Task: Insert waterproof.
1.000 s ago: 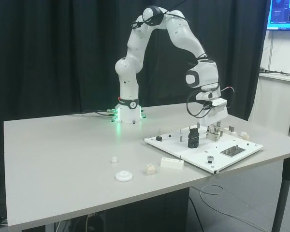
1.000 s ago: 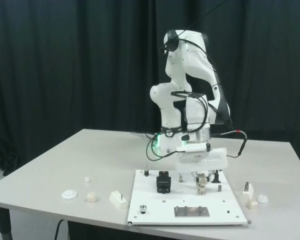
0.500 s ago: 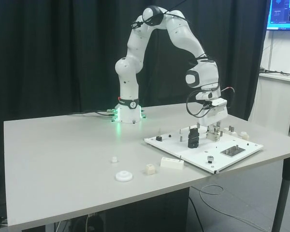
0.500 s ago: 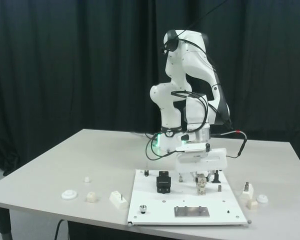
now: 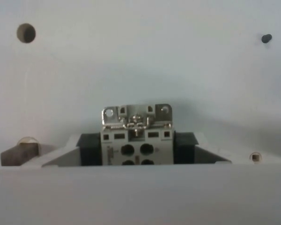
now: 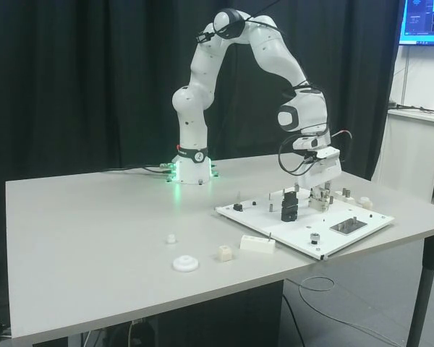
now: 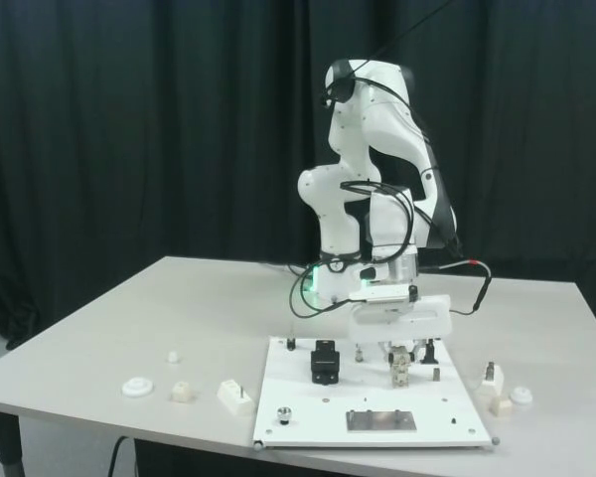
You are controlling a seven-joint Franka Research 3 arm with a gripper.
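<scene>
Wrist view shows the waterproof connector (image 5: 136,136) at centre: a squarish grey block with a bright metal clamp and screw on its upper edge, four round holes in its face, and black pads against both sides. It stands on the white board (image 5: 145,61), a smooth matt plate with a drilled hole (image 5: 26,33) and a small black peg (image 5: 267,38). From both room cameras the gripper (image 7: 401,358) hangs straight down over this connector (image 7: 400,372), near the middle of the board (image 7: 278,402), with the fingers closed against its sides. A black connector block (image 7: 325,360) stands upright just beside it on the board, and a flat grey metal plate (image 7: 379,420) lies near the board's front edge. On the grey table (image 6: 87,217), well apart from the board, rest a white toothed disc (image 6: 184,264), a small white cap (image 6: 171,237), a small cube (image 6: 223,252) and a white rectangular block (image 6: 257,243). Black curtains (image 7: 129,129) close the room behind; green light (image 6: 175,176) glows at the arm's base.
</scene>
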